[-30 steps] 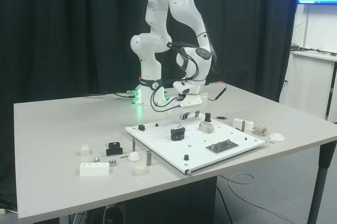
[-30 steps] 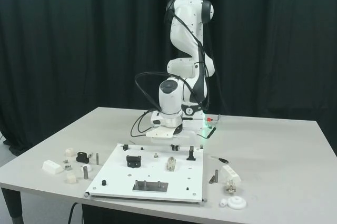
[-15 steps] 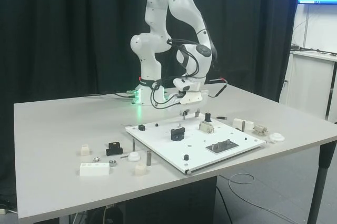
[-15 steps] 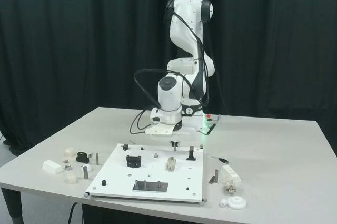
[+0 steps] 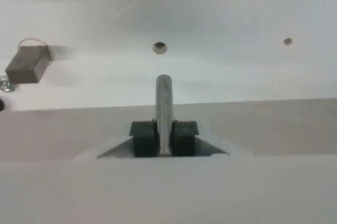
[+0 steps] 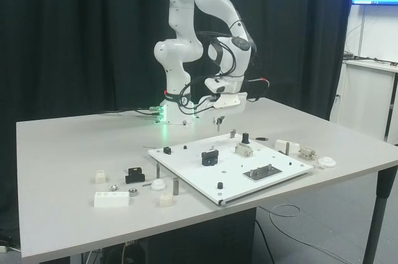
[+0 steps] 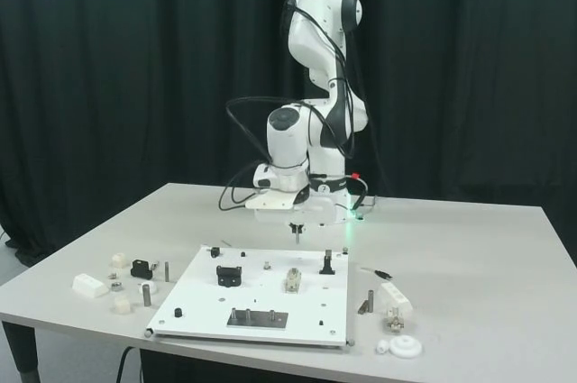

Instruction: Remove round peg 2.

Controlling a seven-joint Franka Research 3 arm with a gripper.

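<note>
Wrist view shows the claw [image 5: 164, 137] clamping round peg 2 [image 5: 164, 109], its gripped end hidden.

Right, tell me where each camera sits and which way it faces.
Wrist view: on the arm's wrist, looking down past the pincer shut on the round peg, white board below.
First room view: off one table corner, facing the whole arm and the board.
Second room view: across the table, facing the arm head-on.
Both room views share arm, board and pincer.
</note>
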